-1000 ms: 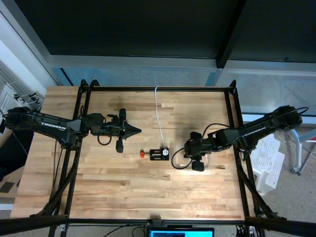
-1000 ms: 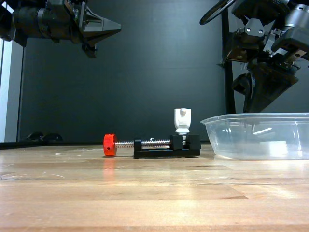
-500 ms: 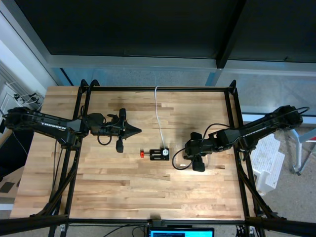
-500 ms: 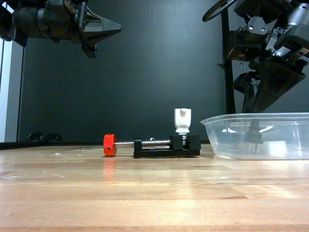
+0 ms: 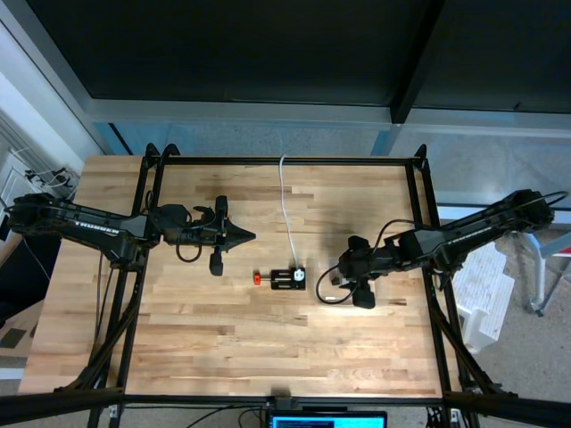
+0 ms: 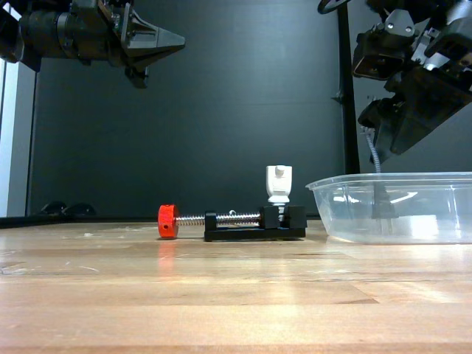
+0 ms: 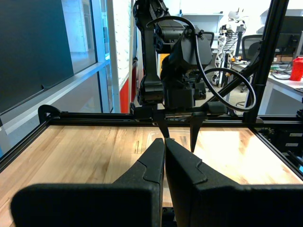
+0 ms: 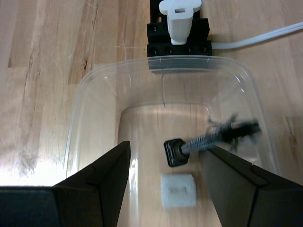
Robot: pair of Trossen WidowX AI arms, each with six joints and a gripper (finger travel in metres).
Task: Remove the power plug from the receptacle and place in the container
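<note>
Since the right gripper (image 8: 166,149) hangs just above the tray (image 8: 142,90) with its jaws spread wide and nothing between them, the plug (image 8: 176,152) directly beneath it looks free of any grip. It touches neither finger in the wrist view. The low view shows it propped nearly upright inside the tray, its thin neck rising past the rim toward the gripper. Whether the tip brushes the gripper, I cannot tell.

I judge the plug to be light. It seems stiff in its squared black body and springy along the ribbed, coil-like neck, so it would likely wobble or tip at a nudge. Any fresh hold is best taken across the black body, not the neck.

Close beside the plug, slightly nearer the gripper, a small white square piece (image 8: 179,190) lies flat on the tray floor. The tray is thin clear plastic, glossy, shallow and round-cornered, with the wood grain showing through it. It is probably light enough to slide if bumped.

Just beyond the tray's far rim sits the receptacle (image 8: 161,45), a matte black block. It carries a smooth white socket (image 8: 180,21) and a red knob (image 6: 168,221) on a threaded rod. Its white cable (image 8: 255,40) trails off across the scratched wooden tabletop (image 8: 38,71).

Farthest off, the left gripper (image 7: 164,142) hovers high over the tabletop, facing the right arm, with its jaws pressed together and empty.
</note>
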